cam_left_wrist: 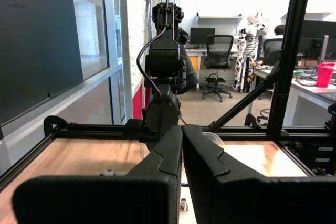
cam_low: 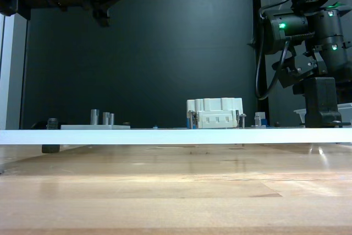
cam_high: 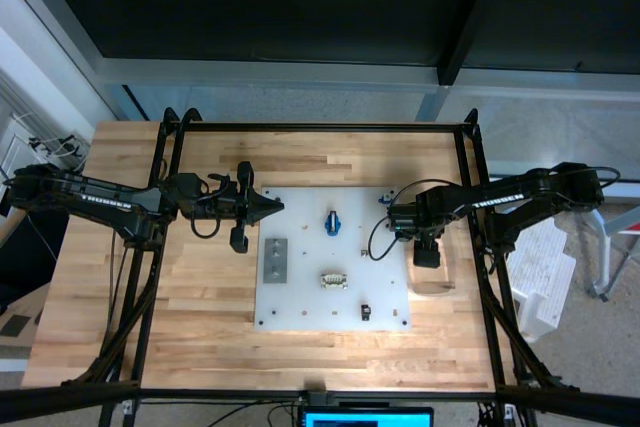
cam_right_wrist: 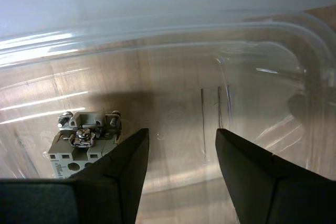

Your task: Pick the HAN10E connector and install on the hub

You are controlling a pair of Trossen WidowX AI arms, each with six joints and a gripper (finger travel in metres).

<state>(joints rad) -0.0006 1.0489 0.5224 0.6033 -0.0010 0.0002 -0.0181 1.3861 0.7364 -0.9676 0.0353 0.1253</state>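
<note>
Wooden table (cam_high: pixel 200 347) bears a white rectangular board (cam_high: pixel 300 312); a clear plastic tray (cam_right_wrist: pixel 157 27) sits at its right edge. Right gripper (cam_right_wrist: pixel 181 134) hangs over the tray, spread wide, empty. Left gripper (cam_left_wrist: pixel 182 129) hovers at the board's left edge, closed, empty. Beige-grey rectangular hub (cam_high: pixel 334 280) stands on the board. Pale grey HAN10E connector (cam_right_wrist: pixel 83 141) lies in the tray.

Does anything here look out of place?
Slightly: the HAN10E connector lies in the clear tray beside the open right gripper, not between its fingers. The left gripper hangs shut above the board's left edge.
</note>
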